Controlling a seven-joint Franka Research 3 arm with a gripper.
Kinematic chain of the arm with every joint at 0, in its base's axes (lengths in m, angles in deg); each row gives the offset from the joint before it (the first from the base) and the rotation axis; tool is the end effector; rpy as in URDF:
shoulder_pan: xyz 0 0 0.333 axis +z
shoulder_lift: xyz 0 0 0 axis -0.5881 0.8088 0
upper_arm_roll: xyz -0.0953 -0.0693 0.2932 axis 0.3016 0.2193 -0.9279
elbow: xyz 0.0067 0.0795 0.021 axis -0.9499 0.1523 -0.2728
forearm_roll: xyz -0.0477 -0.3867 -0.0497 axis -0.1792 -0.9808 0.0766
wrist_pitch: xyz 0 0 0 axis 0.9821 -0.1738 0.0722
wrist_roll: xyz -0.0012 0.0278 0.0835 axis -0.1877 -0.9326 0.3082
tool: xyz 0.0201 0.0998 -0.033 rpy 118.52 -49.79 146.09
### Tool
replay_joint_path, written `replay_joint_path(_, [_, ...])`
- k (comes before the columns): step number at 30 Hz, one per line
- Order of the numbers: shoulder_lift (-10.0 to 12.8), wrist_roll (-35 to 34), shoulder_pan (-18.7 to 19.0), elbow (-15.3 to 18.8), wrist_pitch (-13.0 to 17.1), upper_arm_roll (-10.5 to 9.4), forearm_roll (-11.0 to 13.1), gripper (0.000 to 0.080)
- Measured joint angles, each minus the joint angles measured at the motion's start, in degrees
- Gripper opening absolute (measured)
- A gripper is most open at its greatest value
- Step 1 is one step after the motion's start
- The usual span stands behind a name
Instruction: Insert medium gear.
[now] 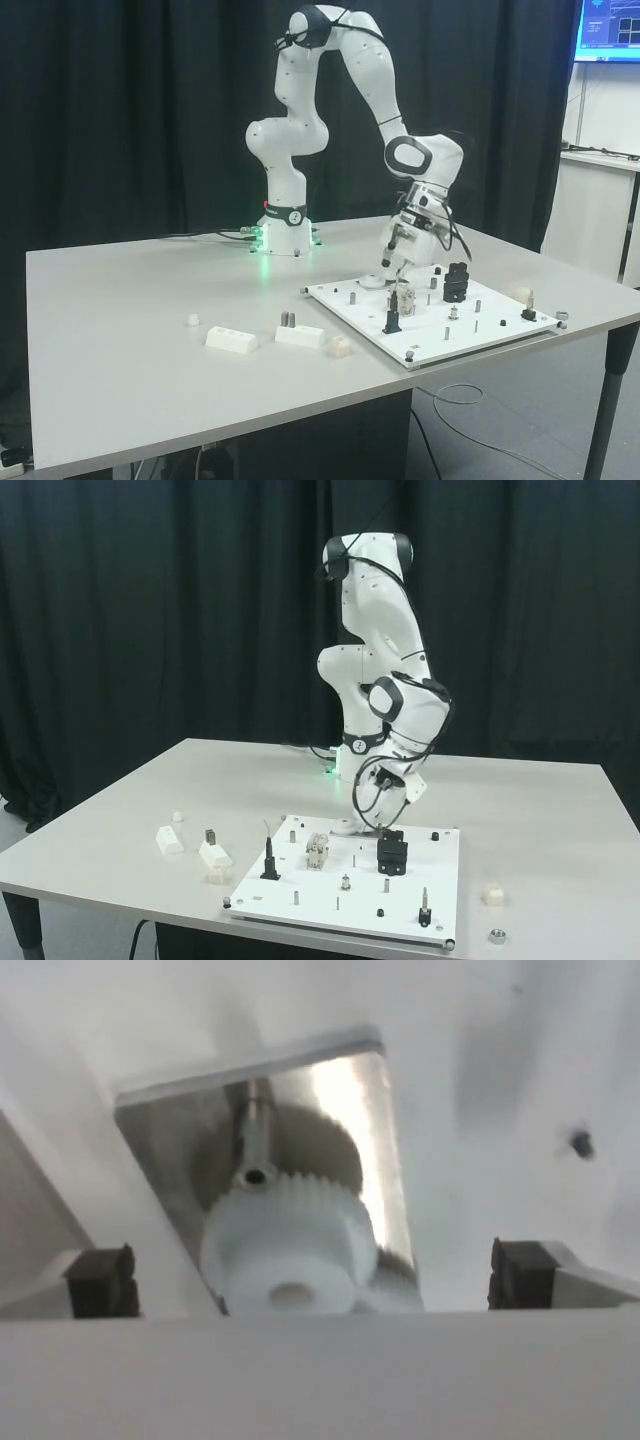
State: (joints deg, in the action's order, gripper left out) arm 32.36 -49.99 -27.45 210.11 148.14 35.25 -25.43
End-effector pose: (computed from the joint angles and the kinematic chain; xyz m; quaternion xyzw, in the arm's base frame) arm 0.4314 0.1537 0.2112 0.9369 0.2745 -0.0606 0.2079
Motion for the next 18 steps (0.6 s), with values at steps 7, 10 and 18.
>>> replay_joint_path(7, [-2.1,-9.4,-0.2,-0.1,-2.0,-0.96,0.0,0.0796])
replay_joint_path(10, [-2.8,-13.2,-0.6,0.0,-2.7,-1.55,0.1,0.0796])
replay_joint_path(18, [-3.8,-21.8,-2.1,0.9,-3.5,-3.34,1.7,0.0799])
